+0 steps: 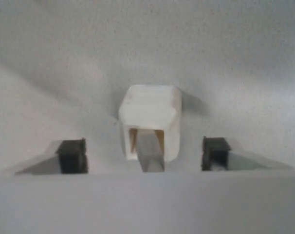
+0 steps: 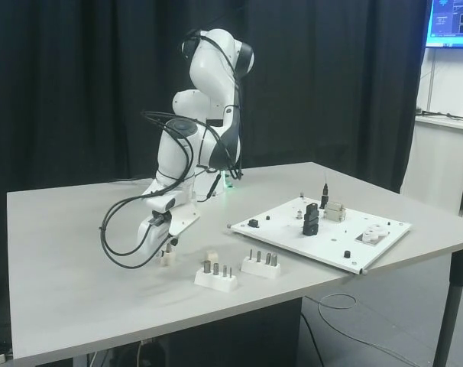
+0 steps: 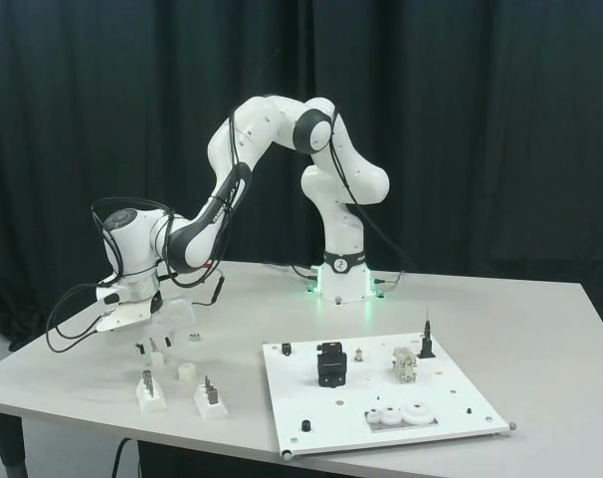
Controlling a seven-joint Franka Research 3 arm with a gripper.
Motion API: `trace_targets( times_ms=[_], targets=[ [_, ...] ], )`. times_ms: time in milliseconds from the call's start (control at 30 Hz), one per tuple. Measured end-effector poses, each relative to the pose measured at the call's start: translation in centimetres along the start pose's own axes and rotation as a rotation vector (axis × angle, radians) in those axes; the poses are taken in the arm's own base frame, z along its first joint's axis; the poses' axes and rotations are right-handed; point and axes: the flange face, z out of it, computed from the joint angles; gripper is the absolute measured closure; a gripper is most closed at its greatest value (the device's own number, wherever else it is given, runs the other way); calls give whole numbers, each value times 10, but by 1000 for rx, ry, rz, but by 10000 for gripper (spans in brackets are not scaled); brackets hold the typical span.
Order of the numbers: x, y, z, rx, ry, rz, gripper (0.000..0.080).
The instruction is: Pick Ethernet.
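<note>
In the wrist view a small white holder [image 1: 150, 122] stands on the grey table, with a grey Ethernet plug [image 1: 151, 153] sitting in its slot. My gripper [image 1: 143, 155] is open. Its black fingertips [image 1: 72, 156] stand on either side of the holder, apart from it. In the first room view the gripper [image 2: 168, 246] hangs low over the table's left front, just above the holder [image 2: 166, 259]. The second room view shows the gripper [image 3: 147, 346] at the left end of the table.
Two white peg holders [image 2: 216, 275] [image 2: 261, 264] and a small white block [image 2: 213, 256] stand close to the gripper. A white board [image 2: 384, 222] with black and white fittings lies at the right. My black cable [image 2: 121, 237] loops beside the wrist.
</note>
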Motion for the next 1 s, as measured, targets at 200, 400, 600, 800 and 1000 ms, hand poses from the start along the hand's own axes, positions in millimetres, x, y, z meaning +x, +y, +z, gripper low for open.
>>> trace_targets(
  times_ms=[200, 400, 600, 800, 1000],
  targets=[
    [-3, 0, -4, 12, 8, 9, 314],
    [-7, 0, -9, 19, 14, 15, 494],
    [-11, 1, -15, 23, 19, 19, 676],
    [-18, 3, -25, 31, 20, 28, 726],
    [-25, 5, -39, 37, 14, 35, 726]
  ],
)
